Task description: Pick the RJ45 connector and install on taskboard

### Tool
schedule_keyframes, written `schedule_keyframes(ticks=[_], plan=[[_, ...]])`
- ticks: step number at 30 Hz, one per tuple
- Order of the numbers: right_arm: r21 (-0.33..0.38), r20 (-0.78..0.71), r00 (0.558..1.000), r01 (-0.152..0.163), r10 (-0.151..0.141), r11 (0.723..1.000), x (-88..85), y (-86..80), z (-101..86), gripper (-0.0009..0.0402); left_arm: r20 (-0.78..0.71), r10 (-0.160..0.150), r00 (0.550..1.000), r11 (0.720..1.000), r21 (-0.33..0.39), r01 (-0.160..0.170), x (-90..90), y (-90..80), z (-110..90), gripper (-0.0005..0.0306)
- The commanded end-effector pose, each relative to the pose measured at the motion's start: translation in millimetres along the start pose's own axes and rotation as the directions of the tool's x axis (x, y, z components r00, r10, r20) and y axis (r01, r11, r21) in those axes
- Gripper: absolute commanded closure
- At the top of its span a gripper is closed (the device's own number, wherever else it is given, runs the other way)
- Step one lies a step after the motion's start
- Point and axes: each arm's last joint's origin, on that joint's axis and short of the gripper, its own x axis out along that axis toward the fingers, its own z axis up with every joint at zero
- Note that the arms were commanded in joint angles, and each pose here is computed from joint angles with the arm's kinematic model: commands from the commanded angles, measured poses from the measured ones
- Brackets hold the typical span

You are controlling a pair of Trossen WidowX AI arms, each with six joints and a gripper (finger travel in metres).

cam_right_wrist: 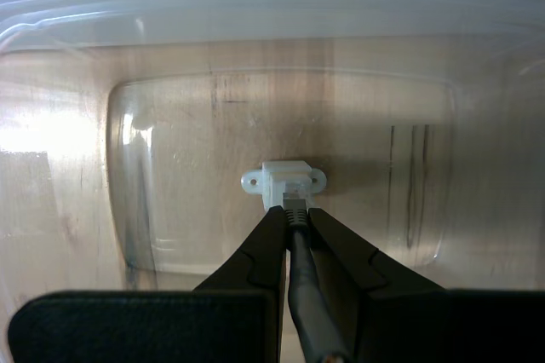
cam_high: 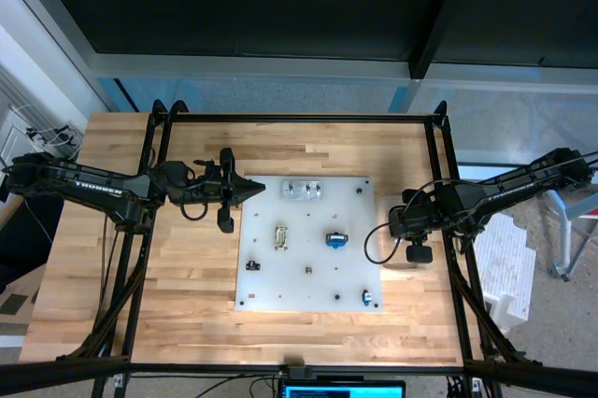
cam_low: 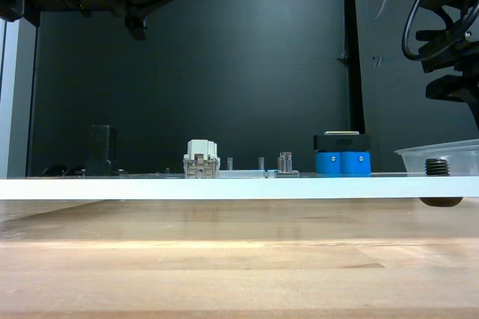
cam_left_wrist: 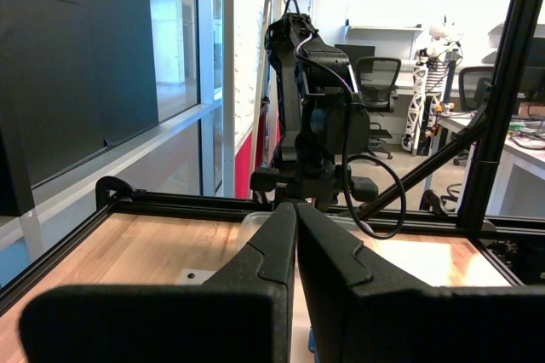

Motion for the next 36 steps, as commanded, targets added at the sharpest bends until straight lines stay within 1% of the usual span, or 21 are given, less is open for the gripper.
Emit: schedule_keyframes(ticks=[1,6,9,13,18,21,23,26,30,31,36], plan=[[-0.001,0.001,1.000,-0.006,0.006,1.000,-0.7,0.3,0.2,0.0389,0.000,0.000,1.000,1.000,0.000,0.000,0.1,0.0,0,0.0300],[-0.001,0.010,1.000,-0.009,0.009,1.000,-2.3,0.1,-0.4,0.0393,0.000,0.000,1.000,1.000,0.000,0.000,0.0,0.0,0,0.0300],[-0.002,0.022,1.000,-0.012,0.012,1.000,-7.5,0.3,1.1,0.0394,0.000,0.000,1.000,1.000,0.000,0.000,0.0,0.0,0,0.0300],[-0.005,0.041,0.999,-0.018,0.018,1.000,-21.1,0.7,6.5,0.0394,0.000,0.000,1.000,1.000,0.000,0.000,0.0,0.1,0,0.0300],[-0.007,0.046,0.999,-0.010,0.011,1.000,-39.9,0.3,10.9,0.0393,0.000,0.000,1.000,1.000,0.000,0.000,0.0,0.0,0,0.0300],[-0.003,0.056,0.998,-0.015,0.015,1.000,-49.8,0.5,13.5,0.0393,0.000,0.000,1.000,1.000,0.000,0.000,0.1,0.0,0,0.0300],[0.012,0.060,0.998,-0.020,0.019,1.000,-56.0,1.5,14.4,0.0393,0.000,0.000,1.000,1.000,0.000,0.000,0.0,0.0,0,0.0300],[0.031,0.068,0.997,-0.041,0.039,0.999,-62.6,5.3,15.2,0.0393,0.000,0.000,1.000,1.000,0.000,0.000,0.1,0.0,0,0.0300],[0.132,0.078,0.995,-0.067,0.057,0.989,-67.2,13.5,14.3,0.0393,0.000,0.000,1.000,1.000,0.000,0.000,0.1,0.0,0,0.0300],[0.133,0.078,0.995,-0.071,0.061,0.989,-67.8,15.9,14.3,0.0393,0.000,0.000,1.000,1.000,0.000,0.000,0.0,0.0,0,0.0300],[0.085,0.076,0.994,-0.090,0.083,0.992,-75.6,30.8,17.7,0.0393,0.000,0.000,1.000,1.000,0.000,0.000,0.0,0.0,0,0.0300]])
